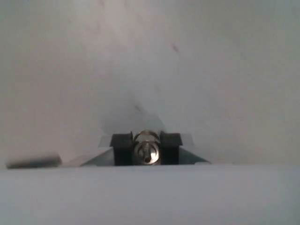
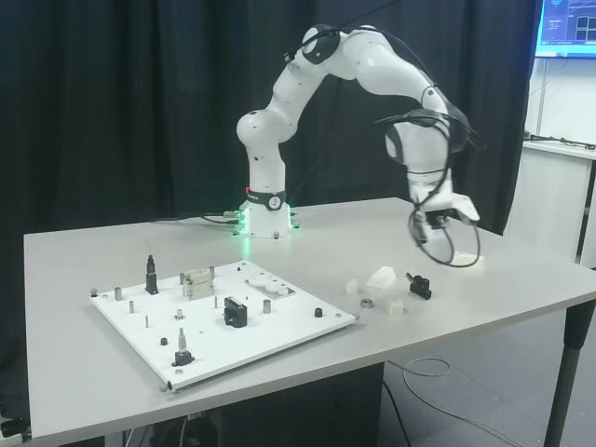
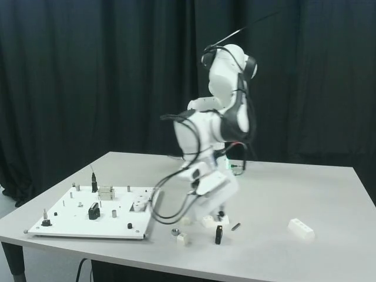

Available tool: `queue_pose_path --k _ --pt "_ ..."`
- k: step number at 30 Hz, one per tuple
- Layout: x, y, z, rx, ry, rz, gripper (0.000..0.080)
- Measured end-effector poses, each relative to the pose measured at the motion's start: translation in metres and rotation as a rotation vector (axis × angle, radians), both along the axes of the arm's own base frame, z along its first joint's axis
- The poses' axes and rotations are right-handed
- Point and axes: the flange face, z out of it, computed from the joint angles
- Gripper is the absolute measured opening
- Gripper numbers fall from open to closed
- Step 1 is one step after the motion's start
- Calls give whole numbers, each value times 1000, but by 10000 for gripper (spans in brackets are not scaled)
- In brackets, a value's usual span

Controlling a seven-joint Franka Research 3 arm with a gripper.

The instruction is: Place BNC.

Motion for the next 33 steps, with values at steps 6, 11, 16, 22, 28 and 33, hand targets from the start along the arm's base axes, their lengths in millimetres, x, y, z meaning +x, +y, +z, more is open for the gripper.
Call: queue_pose_path --k 6,11,16,22,28,33 --pt "-14 51 -8 -47 -20 4 118" --pt "-28 84 -18 -99 -40 5 118" --pt "-42 109 -27 -154 -65 12 118" --pt "-53 127 -38 -212 -91 12 118" --pt "-57 133 -51 -243 -105 13 118" --pt "-58 135 -61 -257 -109 11 118"
